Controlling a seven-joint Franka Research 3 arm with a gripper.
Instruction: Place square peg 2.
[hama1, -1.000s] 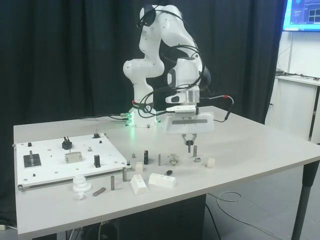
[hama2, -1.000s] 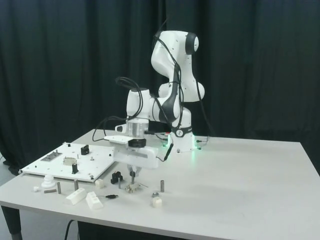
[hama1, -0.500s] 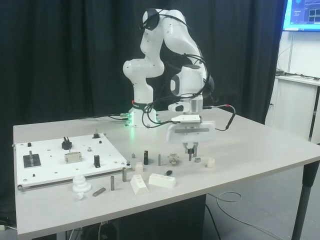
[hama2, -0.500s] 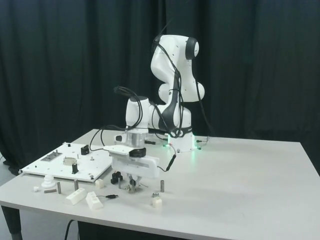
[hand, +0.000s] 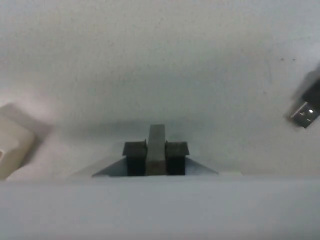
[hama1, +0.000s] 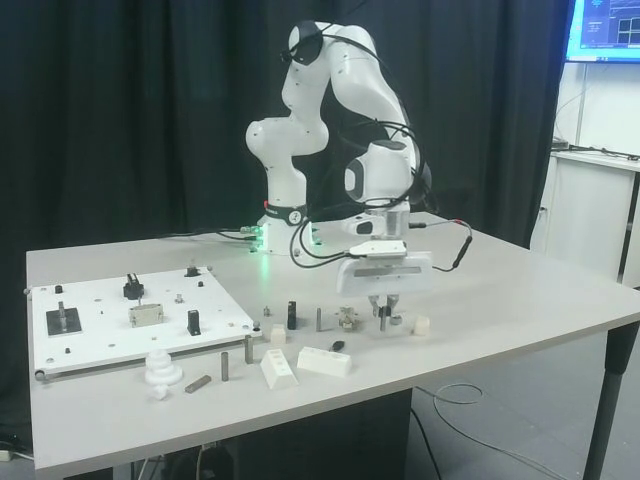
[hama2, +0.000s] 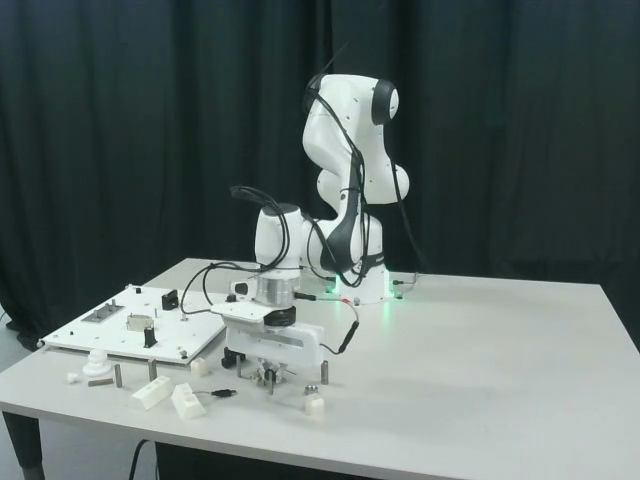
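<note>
Table (hama1: 520, 290): grey, loose parts strewn along its near side
Arm (hama1: 330, 80): white, folded forward and bent low over the table's right-middle
Board (hama1: 100, 335): white, at the left, well apart from the arm
Gripper (hand: 156, 150): fingers (hand: 134, 152) nearly shut, clamped on an upright grey peg
Peg (hand: 156, 145): pinched between both pads, its tip low over bare table; whether it touches cannot be told
Neighbours: white block (hama1: 421, 325) just right of the gripper, small metal part (hama1: 347, 317) just left
Step, as I judge it: setting the peg down on the table
How to do it well: keep the peg vertical, ease down until the tip seats, open only then, lift straight up clear of both neighbours
Change from a second ago: gripper has dropped markedly and drifted slightly right; elbow has come forward; parts unmoved
</note>
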